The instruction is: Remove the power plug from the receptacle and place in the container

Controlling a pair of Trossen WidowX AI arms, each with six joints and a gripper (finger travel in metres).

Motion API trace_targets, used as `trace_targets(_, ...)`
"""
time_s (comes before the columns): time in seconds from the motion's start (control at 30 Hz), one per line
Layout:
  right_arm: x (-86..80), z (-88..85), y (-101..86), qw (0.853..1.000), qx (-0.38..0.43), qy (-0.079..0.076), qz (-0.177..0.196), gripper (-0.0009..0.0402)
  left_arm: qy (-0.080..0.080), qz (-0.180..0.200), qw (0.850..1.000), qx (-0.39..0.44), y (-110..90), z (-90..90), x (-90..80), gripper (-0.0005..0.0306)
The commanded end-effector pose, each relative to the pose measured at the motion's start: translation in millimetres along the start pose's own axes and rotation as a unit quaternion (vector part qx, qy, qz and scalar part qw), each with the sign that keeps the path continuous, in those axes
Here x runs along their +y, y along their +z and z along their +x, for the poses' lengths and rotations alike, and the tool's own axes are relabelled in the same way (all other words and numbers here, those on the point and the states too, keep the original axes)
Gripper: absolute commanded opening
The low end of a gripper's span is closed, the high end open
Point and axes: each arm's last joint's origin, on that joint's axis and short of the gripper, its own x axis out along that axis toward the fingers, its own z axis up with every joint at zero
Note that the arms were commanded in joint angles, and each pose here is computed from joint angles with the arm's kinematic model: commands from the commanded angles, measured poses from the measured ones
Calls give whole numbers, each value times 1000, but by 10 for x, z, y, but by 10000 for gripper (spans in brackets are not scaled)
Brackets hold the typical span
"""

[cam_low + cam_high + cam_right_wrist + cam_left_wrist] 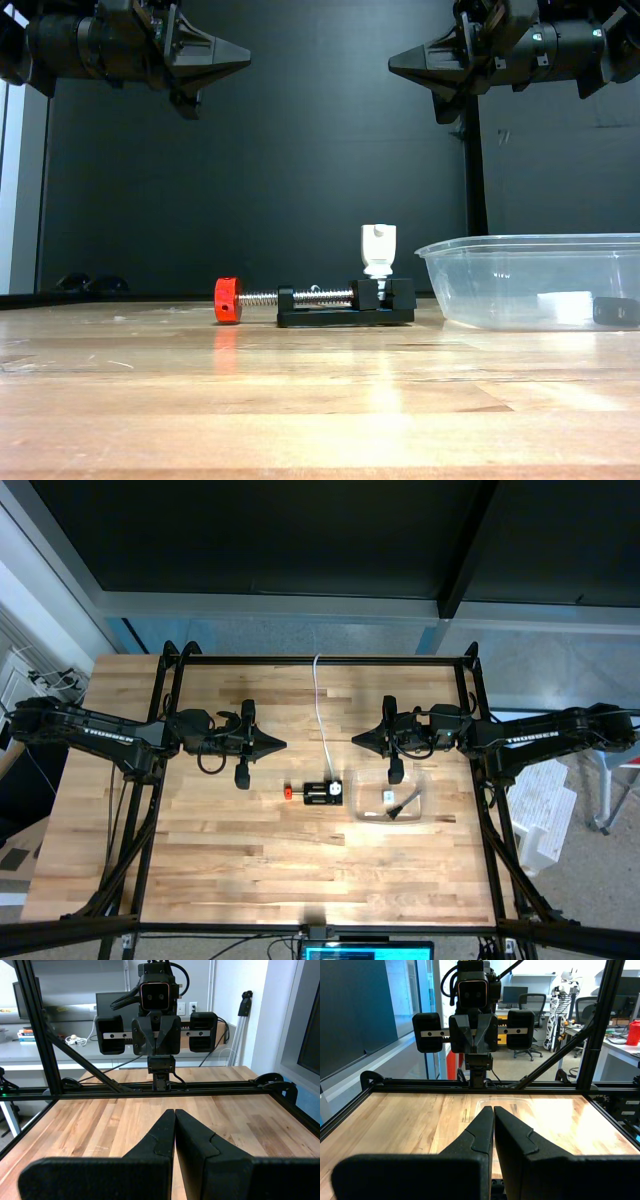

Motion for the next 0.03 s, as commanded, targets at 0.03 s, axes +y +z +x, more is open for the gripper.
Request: trace_targets(0.03, 1, 0, 0, 1000, 0, 0, 0, 0, 0, 0, 1000, 0, 0, 0, 1, 0)
